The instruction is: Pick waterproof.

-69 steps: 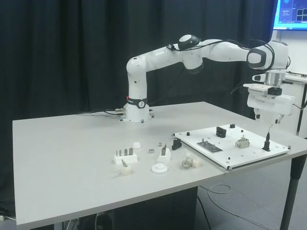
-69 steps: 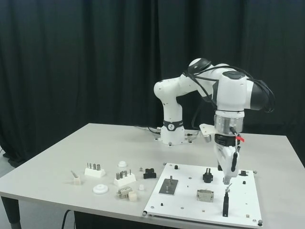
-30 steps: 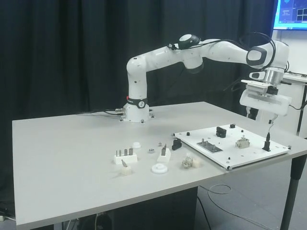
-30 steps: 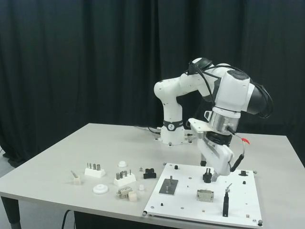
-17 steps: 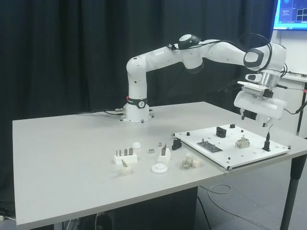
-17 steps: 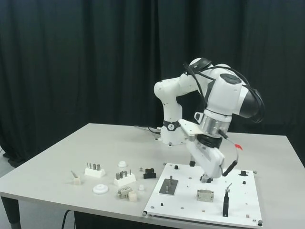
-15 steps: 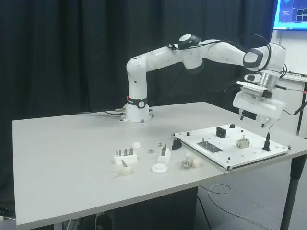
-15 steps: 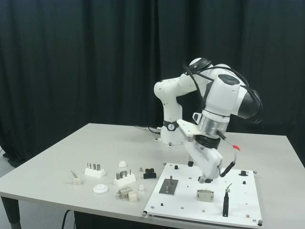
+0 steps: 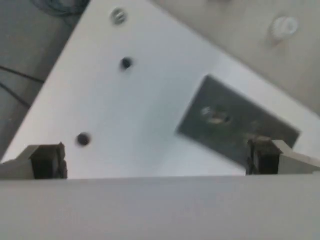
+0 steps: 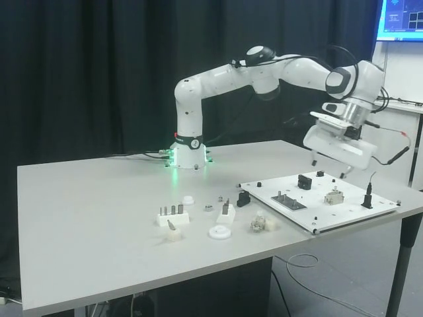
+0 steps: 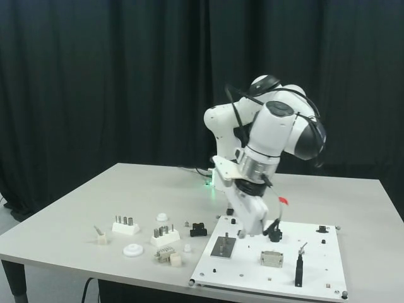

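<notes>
Table (image 10: pixel 99 198) — grey; black curtain (image 10: pixel 86 72) behind

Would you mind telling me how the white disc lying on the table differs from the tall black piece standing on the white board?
The white disc is white, low and flat; the tall black piece is black, slim and upright. The disc lies on the bare grey table among loose parts; the black piece stands on the white board near its front edge. Neither is touched by the gripper, which hangs open above the board.

Spread jaws hang over a white board (image 9: pixel 135 115) bearing a grey plate (image 9: pixel 235 127).
</notes>
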### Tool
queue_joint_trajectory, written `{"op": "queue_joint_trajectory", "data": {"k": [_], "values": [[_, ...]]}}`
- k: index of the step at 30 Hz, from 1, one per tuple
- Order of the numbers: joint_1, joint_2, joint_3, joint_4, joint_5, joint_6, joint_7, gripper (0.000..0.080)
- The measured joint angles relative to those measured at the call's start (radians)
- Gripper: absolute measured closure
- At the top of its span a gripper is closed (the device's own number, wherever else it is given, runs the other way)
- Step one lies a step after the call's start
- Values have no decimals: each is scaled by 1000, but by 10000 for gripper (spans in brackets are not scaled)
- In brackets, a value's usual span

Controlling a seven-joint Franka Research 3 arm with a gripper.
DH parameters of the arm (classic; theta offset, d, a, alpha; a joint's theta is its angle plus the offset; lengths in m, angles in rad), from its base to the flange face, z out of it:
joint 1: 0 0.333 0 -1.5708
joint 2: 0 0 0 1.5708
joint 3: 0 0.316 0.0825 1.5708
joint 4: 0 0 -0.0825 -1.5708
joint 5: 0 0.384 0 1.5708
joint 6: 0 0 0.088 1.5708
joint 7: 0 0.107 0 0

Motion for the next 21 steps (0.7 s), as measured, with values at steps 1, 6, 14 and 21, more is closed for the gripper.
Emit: {"op": "queue_joint_trajectory", "data": {"k": [1,6,14,21], "values": [[3,0,-6,-13,0,-1,-16,3],[25,0,-42,-91,14,0,-96,3],[71,2,-91,-236,65,60,-234,3],[108,9,-119,-352,107,143,-331,3]]}}
